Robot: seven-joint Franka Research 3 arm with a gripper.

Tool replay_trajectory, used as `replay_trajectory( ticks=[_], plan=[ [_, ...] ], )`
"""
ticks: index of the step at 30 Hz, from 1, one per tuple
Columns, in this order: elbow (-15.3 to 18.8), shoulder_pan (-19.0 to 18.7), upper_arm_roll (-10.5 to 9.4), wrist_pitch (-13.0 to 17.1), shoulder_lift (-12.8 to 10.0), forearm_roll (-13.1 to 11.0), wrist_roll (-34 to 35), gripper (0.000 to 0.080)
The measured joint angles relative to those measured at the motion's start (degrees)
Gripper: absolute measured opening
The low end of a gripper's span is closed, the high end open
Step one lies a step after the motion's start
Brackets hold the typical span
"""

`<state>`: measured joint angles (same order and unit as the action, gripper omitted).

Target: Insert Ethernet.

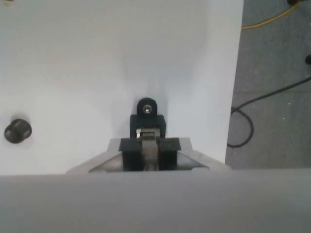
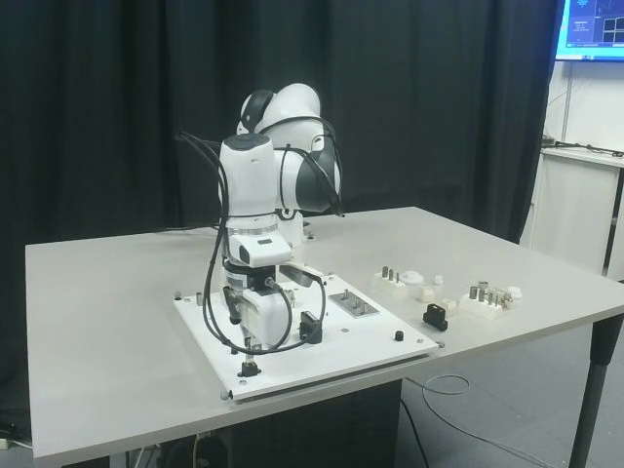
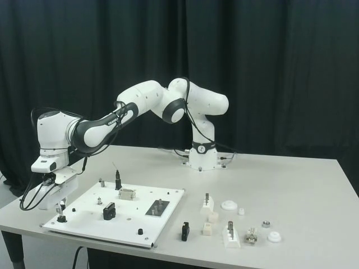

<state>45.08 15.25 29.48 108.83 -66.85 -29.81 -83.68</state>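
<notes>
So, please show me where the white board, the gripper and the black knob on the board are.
white board [image 3: 168, 203]: second room view, bare corner area.
gripper [image 1: 149, 160]: wrist view, between the fingers.
black knob [image 1: 18, 130]: wrist view, its top.

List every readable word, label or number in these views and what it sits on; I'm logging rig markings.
"FRANKA": black lettering on the white arm's forearm in the second room view, only just legible.
Screen at the top corner of the first room view: shows text or graphics, too small to read.
White board, small parts, gripper: no readable markings.
</notes>
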Motion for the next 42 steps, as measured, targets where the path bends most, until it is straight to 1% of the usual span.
replay_trajectory(
  ticks=[22, 29, 30, 34, 35, 41, 42],
  plan=[
    [-0.14, -0.17, 0.2, -0.15, 0.04, -0.04, -0.54, 0.0064],
    [-0.37, -0.63, 0.55, -0.15, 0.57, 0.04, -0.53, 0.0064],
    [-0.4, -0.73, 0.67, -0.15, 0.64, 0.04, -0.53, 0.0704],
    [-0.57, -1.06, 1.14, -0.15, 0.79, 0.04, -0.52, 0.0704],
    [-0.6, -1.1, 1.17, -0.15, 0.82, 0.04, -0.52, 0.0779],
    [-0.61, -1.15, 1.2, 0.02, 0.91, 0.05, -0.52, 0.0779],
    [-0.61, -1.15, 1.19, 0.08, 0.91, 0.05, -0.52, 0.0797]
  ],
)
